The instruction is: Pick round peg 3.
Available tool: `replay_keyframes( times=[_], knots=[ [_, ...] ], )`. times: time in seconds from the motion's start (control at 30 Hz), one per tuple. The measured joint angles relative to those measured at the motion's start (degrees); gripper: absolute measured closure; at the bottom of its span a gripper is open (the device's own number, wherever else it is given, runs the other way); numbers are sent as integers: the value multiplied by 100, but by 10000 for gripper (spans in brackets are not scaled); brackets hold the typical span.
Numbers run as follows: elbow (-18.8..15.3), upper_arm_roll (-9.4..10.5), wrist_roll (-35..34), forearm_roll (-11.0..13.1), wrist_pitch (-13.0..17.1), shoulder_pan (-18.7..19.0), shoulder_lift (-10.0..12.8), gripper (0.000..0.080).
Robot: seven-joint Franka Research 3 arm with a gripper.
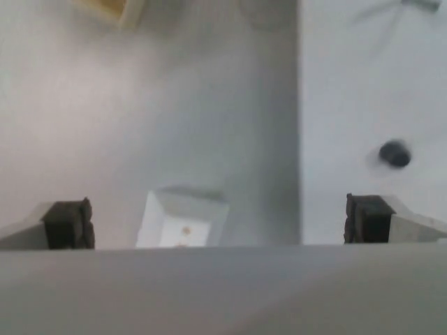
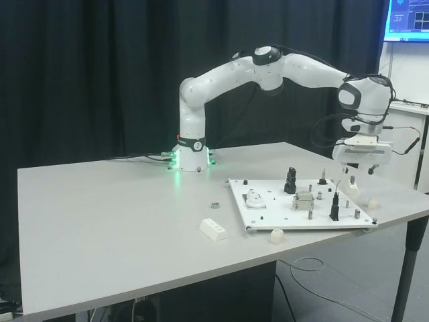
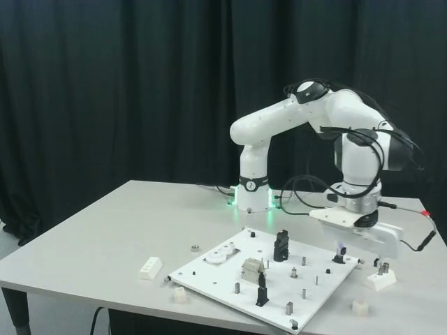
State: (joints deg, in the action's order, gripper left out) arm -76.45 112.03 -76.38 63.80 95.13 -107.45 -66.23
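Round peg 3 [image 3: 305,260] upright on white board [image 3: 216,276]

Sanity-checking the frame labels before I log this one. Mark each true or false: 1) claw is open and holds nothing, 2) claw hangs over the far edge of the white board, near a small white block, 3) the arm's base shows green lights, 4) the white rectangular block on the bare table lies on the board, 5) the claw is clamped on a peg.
1) True: the claw is open, with nothing between its black pads.
2) True: it hangs above the flat white assembly board by the small white block.
3) True: the white arm's base glows green.
4) False: the white rectangular block lies on the grey table, off the board.
5) False: it grips nothing.
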Motion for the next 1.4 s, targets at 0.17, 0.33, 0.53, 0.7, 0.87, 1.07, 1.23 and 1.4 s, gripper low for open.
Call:
replay_keyframes(
  times=[0.17, 0.33, 0.53, 0.7, 0.87, 1.07, 1.23, 1.4],
  knots=[
    [-27, 15, -299, 17, -7, 198, 0, 3],
    [-95, 26, -547, 41, -4, 412, 0, 3],
    [-256, 30, -826, 81, 80, 684, -1, 3],
    [-435, 60, -1021, 86, 285, 916, -3, 3],
    [-629, 107, -1174, 86, 575, 1130, -10, 3],
    [-852, 145, -1254, 86, 905, 1353, -22, 3],
    [-1025, 151, -1288, 85, 1134, 1497, -38, 3],
    [-1168, 153, -1289, 85, 1297, 1603, -47, 3]
  ],
)
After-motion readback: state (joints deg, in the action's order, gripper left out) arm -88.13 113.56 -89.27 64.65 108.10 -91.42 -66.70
